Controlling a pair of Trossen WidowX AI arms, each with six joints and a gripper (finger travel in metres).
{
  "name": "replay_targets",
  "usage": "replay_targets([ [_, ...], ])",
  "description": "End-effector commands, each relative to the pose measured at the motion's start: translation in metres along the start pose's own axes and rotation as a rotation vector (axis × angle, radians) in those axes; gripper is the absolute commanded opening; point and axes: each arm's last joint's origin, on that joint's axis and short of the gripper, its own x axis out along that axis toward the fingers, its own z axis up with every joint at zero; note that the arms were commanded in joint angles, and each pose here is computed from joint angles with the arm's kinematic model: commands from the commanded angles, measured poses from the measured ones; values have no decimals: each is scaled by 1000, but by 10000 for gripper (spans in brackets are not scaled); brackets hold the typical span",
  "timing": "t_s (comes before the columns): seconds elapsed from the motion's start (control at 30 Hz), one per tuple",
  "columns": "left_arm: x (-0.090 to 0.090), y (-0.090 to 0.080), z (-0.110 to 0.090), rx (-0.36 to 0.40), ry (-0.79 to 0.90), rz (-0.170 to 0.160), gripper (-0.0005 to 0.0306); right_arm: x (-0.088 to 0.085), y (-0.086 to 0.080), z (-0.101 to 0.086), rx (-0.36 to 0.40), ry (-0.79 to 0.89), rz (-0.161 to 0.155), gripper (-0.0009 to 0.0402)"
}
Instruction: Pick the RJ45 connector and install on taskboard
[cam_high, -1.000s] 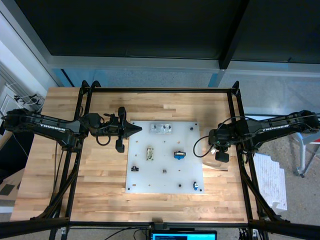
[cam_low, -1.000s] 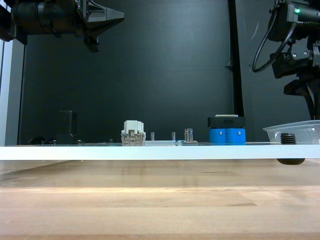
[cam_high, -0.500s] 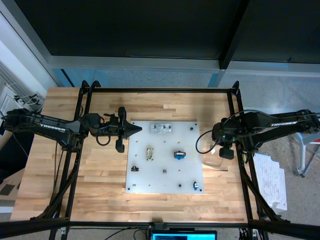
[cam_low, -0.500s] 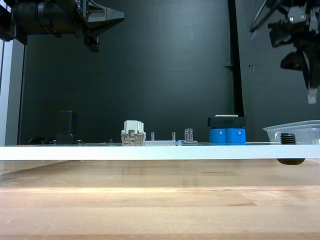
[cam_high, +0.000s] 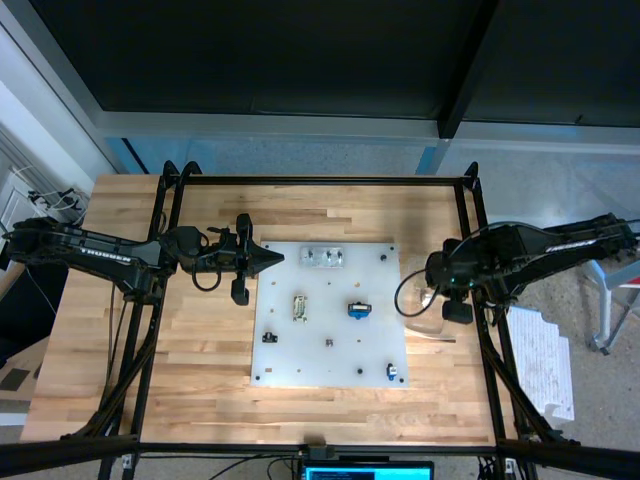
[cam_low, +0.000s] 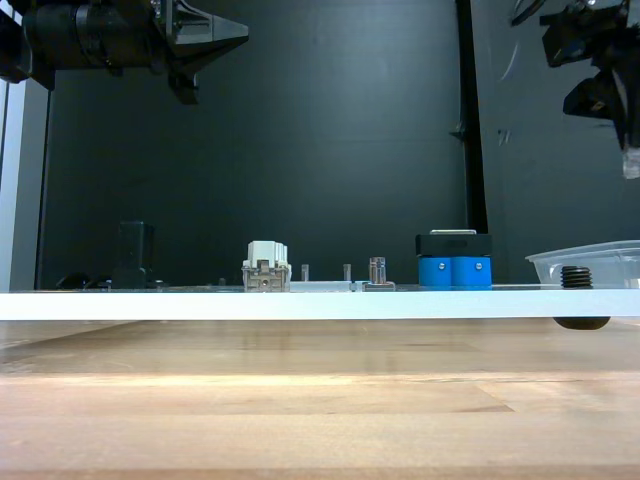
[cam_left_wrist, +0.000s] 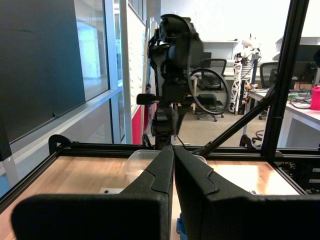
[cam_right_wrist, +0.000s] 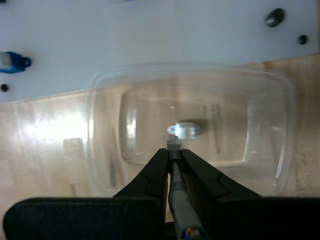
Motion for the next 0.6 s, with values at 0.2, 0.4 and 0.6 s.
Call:
replay_targets([
  [0.2,0,0,0,0,0,0,0,7,40,19,-75,-28,49,0],
  [0.4,0,0,0,0,0,0,0,14,67,30,-89,-7,49,0],
  [0.6,0,0,0,0,0,0,0,22,96,39,-124,11,45,0],
])
